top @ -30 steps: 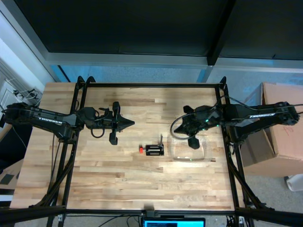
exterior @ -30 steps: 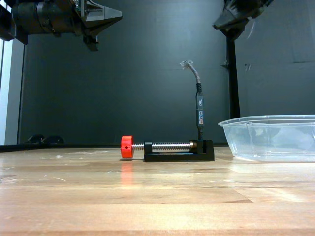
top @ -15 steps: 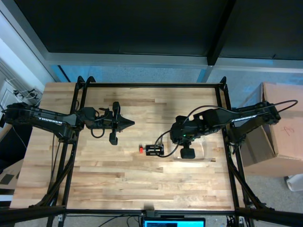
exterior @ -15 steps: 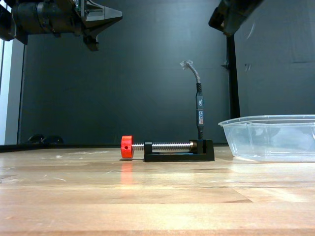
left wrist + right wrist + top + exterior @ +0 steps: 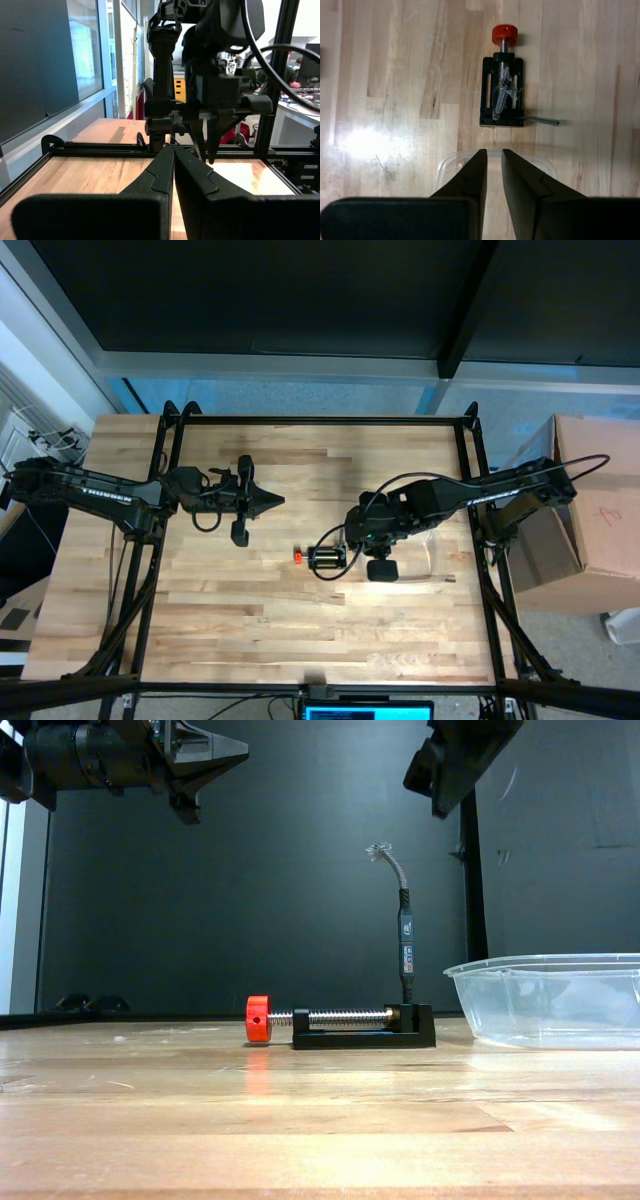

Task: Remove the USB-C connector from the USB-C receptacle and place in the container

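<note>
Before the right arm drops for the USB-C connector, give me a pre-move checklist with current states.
1. USB-C connector plugged in, upright, in the vise: ok.
2. Right claw open: ok, narrow gap.
3. Right claw lined up over the connector: not ok; it hangs high, offset toward the container.
4. Left claw out of the path: ok; shut, high, well left of the vise.
5. Container beside the vise for the drop: ok.

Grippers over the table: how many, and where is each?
2. Left gripper: above the table's left half, jaws shut. Right gripper: high above the clamp, jaws open; the USB-C connector stands upright at its end, unheld.
</note>
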Controlling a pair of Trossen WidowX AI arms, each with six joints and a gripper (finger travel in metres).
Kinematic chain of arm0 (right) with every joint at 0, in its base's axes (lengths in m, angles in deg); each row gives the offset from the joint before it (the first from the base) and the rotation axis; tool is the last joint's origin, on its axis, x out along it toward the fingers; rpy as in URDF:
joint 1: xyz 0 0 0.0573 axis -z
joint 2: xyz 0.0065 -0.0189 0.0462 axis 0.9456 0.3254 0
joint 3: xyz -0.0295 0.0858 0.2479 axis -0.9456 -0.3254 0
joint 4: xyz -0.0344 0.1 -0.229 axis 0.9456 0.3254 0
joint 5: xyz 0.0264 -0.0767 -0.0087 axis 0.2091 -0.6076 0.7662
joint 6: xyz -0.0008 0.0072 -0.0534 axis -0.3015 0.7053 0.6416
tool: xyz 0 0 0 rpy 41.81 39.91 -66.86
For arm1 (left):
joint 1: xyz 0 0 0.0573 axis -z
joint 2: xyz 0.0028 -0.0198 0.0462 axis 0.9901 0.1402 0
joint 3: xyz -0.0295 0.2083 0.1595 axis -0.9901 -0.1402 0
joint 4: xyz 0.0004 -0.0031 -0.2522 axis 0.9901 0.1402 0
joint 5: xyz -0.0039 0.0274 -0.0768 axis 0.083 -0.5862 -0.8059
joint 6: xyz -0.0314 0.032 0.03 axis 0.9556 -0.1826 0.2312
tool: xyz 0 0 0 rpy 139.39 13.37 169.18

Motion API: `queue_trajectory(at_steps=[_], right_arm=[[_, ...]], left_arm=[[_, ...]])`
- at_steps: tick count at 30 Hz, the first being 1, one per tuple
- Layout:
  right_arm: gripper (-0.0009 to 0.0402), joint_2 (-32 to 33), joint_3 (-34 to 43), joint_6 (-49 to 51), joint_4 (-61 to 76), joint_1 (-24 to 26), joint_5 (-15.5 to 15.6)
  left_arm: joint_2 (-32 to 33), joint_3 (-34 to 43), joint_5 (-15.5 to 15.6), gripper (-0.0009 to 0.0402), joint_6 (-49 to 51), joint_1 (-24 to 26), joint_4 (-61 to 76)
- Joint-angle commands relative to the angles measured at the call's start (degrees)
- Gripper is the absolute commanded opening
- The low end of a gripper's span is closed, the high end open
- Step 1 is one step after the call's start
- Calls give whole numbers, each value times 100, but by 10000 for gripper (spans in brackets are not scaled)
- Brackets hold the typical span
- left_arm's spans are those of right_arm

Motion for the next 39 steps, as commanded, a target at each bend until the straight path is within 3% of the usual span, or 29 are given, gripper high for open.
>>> queue_trajectory(at_steps=[1,17,31,39], right_arm=[[60,133,-7,2,-85,-7,0],[121,785,-7,31,-793,-57,-13],[126,927,-33,-107,-1213,-50,-282],[126,927,-42,-111,-1226,-44,-289]], left_arm=[[0,2,-2,0,-2,-2,0],[0,2,-2,0,-2,-2,0],[0,2,-2,0,-2,-2,0],[0,2,-2,0,-2,0,0]])
